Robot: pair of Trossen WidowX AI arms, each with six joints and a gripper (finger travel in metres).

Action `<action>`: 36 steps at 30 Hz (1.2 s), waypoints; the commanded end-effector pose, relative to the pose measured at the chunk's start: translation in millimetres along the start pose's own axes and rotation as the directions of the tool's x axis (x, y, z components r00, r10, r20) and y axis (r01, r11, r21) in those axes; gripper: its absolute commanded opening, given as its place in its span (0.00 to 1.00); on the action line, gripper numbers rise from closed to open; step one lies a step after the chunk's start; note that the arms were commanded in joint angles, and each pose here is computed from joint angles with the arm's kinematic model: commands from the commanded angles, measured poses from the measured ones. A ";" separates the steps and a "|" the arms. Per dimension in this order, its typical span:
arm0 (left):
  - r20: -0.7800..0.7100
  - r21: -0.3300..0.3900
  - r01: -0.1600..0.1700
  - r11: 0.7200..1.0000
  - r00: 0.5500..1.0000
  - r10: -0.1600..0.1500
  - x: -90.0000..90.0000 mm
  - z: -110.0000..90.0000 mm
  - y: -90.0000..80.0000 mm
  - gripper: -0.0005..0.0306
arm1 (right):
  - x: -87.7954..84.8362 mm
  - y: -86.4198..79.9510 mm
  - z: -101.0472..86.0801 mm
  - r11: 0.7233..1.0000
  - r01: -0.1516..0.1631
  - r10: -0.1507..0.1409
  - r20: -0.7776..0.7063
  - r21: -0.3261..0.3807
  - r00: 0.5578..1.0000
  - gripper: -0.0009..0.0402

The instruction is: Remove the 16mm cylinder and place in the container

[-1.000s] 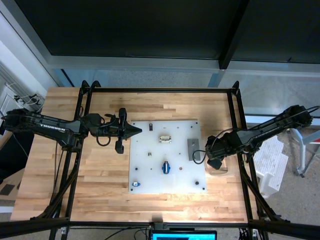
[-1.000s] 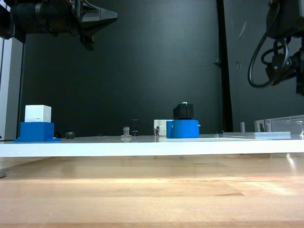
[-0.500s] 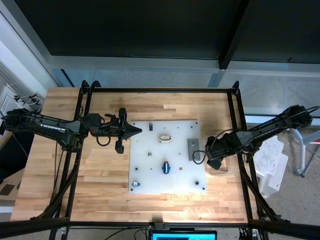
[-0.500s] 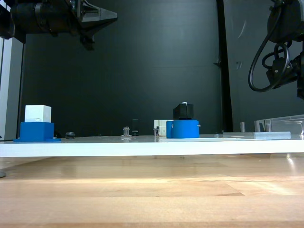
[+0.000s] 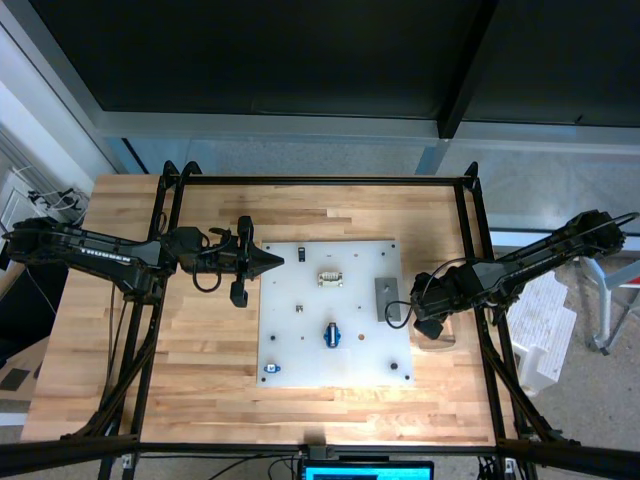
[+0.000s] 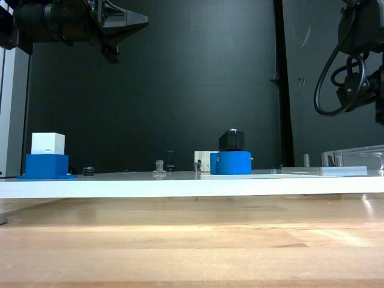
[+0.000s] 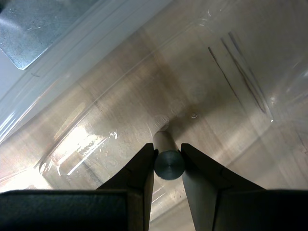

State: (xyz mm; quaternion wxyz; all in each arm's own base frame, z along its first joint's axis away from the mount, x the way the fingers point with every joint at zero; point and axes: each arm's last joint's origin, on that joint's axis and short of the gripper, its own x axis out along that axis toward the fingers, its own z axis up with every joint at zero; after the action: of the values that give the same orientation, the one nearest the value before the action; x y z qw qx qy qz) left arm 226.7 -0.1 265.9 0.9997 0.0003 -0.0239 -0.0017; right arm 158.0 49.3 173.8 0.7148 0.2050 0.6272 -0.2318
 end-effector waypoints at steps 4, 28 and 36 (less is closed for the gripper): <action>0.001 0.000 0.000 1.000 1.000 0.000 0.0 0.2 0.1 0.02 | 0.3 0.0 -0.1 1.000 0.001 -0.001 -0.002 0.000 1.000 0.11; 0.001 0.000 0.000 1.000 1.000 0.000 0.0 0.2 0.0 0.02 | -7.0 4.7 3.1 0.999 -0.043 0.043 -0.005 0.017 0.999 0.57; 0.001 0.000 0.000 1.000 1.000 0.000 0.0 0.2 0.0 0.02 | -30.2 11.4 11.0 0.998 -0.065 0.064 0.012 0.015 0.998 0.54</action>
State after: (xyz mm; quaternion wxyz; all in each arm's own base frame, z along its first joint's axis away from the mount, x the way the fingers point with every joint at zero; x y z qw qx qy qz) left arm 226.7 -0.1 265.9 0.9997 0.0003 -0.0239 -0.0015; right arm 169.8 54.1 201.1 0.7235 0.2303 0.6143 -0.2147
